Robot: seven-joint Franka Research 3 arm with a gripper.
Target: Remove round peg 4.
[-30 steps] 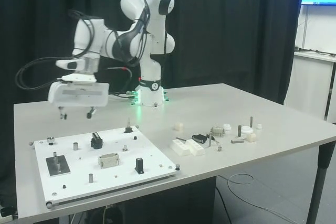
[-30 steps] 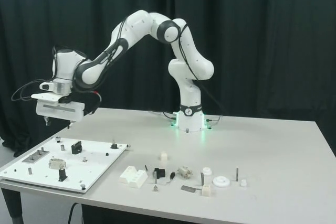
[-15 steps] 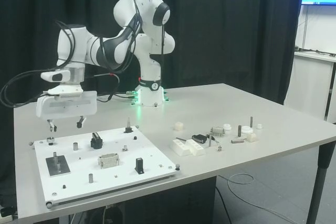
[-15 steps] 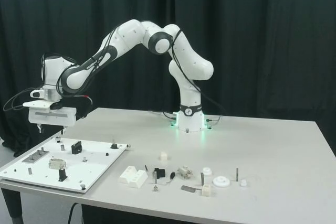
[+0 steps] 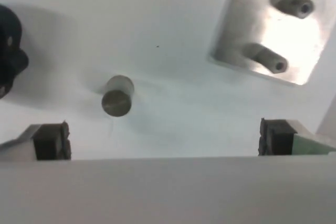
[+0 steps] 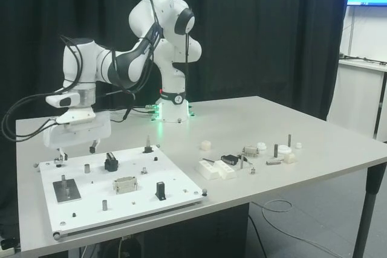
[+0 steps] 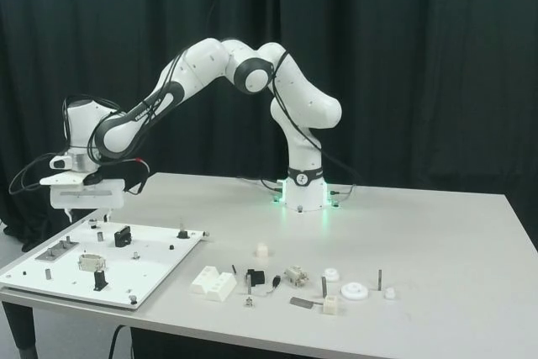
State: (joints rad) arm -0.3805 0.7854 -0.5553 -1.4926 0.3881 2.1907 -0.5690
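Round peg 4 is a short grey cylinder that stands upright in the white board, near the board's far left part. My gripper hangs low over that part of the board, open, with nothing between its black fingertips. The peg stands just off the line between the fingertips and touches neither. Beside the peg lie a grey metal plate carrying two pins and a black part.
The board also holds a grey plate with a post, a black clamp, a tall pin, a connector and a black block. Loose white blocks and small parts lie to the board's right.
The arm swung left and came down from above the table to just over the board's far left part. The gripper stayed open.
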